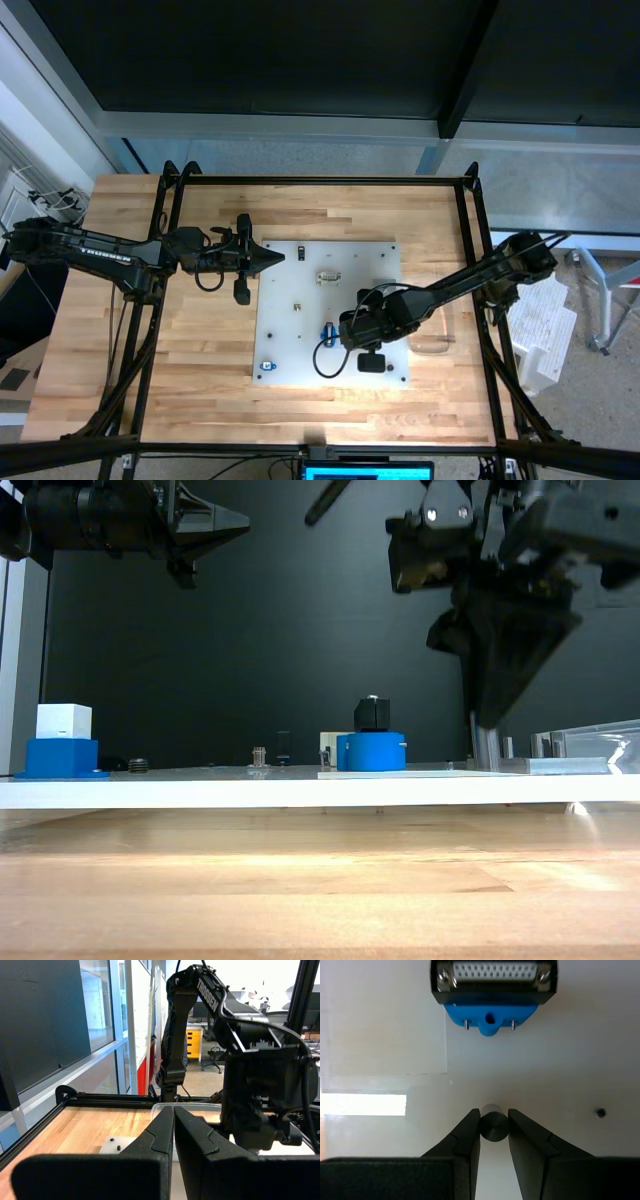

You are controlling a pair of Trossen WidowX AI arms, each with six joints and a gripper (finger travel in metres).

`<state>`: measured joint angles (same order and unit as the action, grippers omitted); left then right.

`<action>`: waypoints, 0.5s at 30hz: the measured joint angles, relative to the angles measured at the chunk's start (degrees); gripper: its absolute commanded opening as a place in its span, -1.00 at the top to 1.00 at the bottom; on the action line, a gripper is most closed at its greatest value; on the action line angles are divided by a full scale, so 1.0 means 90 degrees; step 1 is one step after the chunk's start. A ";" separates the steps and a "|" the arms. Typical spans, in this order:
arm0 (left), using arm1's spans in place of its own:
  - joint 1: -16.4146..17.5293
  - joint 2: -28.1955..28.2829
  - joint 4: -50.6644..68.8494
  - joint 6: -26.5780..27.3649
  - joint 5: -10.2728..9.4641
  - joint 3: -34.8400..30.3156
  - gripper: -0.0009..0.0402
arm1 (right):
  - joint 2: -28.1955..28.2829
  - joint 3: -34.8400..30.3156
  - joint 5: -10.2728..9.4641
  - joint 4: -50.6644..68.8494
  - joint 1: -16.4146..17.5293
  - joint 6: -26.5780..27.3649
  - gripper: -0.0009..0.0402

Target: Remove the 16mm cylinder and place in the container

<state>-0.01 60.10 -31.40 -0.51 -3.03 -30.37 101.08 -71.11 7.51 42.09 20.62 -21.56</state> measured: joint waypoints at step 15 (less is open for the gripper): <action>0.0000 0.0000 0.0000 0.0000 0.0000 0.0000 0.96 | -0.0894 -0.0338 0.0000 0.0794 -0.0012 0.0024 0.91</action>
<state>-0.01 60.10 -31.40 -0.51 -3.03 -30.37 93.03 -74.15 7.51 49.23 20.51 -21.34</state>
